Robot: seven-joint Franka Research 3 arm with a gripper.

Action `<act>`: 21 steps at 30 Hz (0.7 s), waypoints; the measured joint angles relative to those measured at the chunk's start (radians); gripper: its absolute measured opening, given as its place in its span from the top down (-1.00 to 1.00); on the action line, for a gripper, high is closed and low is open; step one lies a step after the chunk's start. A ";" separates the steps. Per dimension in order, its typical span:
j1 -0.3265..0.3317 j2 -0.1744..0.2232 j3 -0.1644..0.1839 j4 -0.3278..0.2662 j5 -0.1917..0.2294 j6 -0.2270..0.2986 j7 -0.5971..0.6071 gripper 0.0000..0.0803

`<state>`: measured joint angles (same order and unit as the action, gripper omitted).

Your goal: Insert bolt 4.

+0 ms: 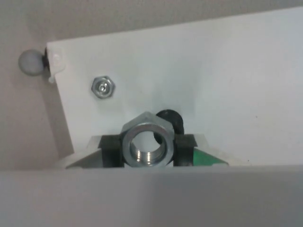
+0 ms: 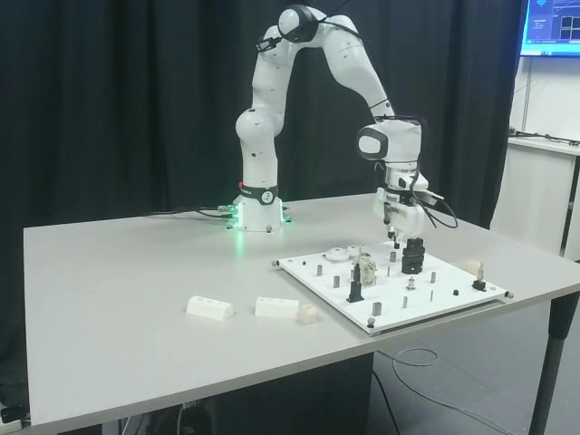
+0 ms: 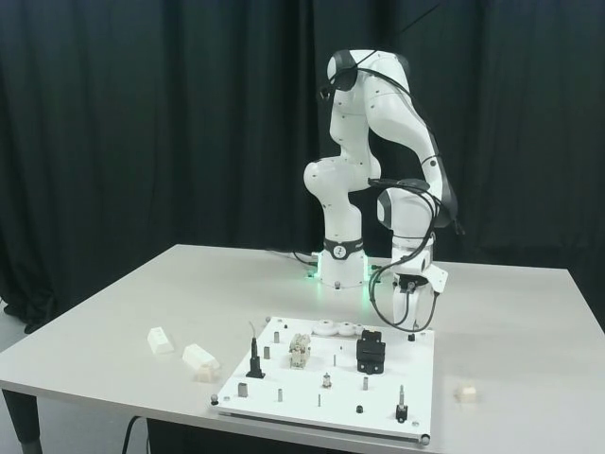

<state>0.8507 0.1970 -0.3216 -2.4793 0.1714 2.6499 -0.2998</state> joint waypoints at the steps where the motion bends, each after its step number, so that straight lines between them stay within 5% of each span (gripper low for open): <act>1: 0.000 0.001 0.001 0.000 0.000 0.001 0.000 0.44; 21: -0.015 0.012 0.035 0.001 0.002 0.017 0.000 0.44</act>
<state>0.8353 0.2086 -0.2865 -2.4783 0.1737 2.6669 -0.2995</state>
